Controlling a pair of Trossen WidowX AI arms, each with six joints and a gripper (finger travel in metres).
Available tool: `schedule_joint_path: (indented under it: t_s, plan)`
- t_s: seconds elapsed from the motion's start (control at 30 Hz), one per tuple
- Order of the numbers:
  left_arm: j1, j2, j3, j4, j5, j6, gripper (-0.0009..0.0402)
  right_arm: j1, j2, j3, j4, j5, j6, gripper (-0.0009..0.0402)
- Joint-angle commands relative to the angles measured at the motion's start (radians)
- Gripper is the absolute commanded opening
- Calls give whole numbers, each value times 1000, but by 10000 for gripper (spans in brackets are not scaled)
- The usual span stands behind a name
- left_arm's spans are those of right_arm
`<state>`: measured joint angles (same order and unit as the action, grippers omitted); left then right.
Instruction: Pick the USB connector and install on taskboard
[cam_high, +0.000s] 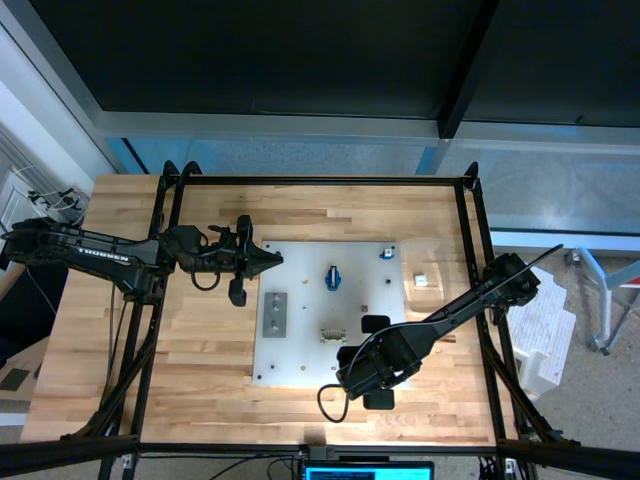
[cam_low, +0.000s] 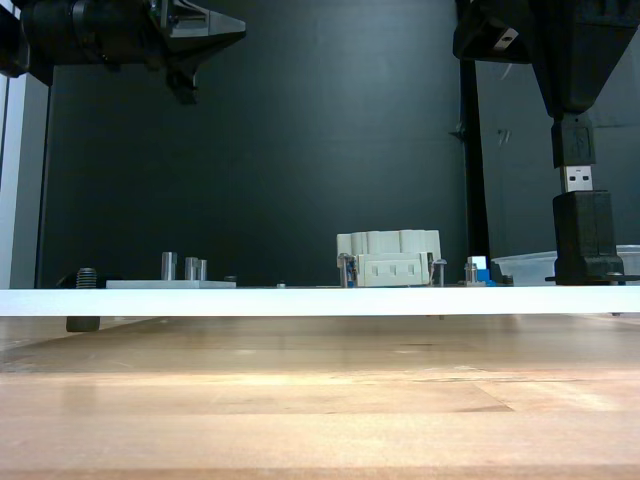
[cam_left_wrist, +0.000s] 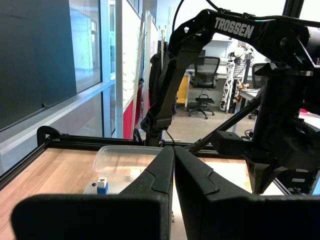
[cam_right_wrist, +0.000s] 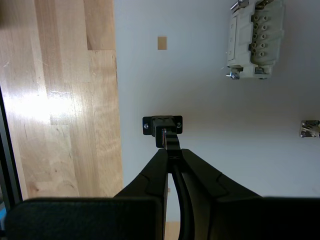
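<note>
Wooden tabletop (cam_high: 200, 340), dark wall (cam_low: 330, 130), glass panels (cam_left_wrist: 86, 52), distant office chair (cam_left_wrist: 205, 80).

Black socket (cam_right_wrist: 173, 122) partly behind USB connector (cam_right_wrist: 170, 145)

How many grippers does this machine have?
2. The left gripper, shut, hovers over the far left corner of the taskboard; the right gripper holds the USB connector just above a black socket near its front edge.

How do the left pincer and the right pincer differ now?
The left pincer is shut and empty, level, raised near the white square taskboard's left edge. The right pincer is shut on the black USB connector, pointing down over the small black socket. Both are black.
</note>
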<state>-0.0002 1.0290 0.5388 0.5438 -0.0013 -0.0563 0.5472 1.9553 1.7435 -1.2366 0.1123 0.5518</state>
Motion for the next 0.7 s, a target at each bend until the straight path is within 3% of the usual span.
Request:
schedule_joint_path:
  t_s: [0.03,0.7]
  plan:
    - [0,0,0,0,0,0,0,1,-1,-2,0,0,-6,0]
    - [0,0,0,0,0,0,0,3,-1,-21,27,0,-11,0]
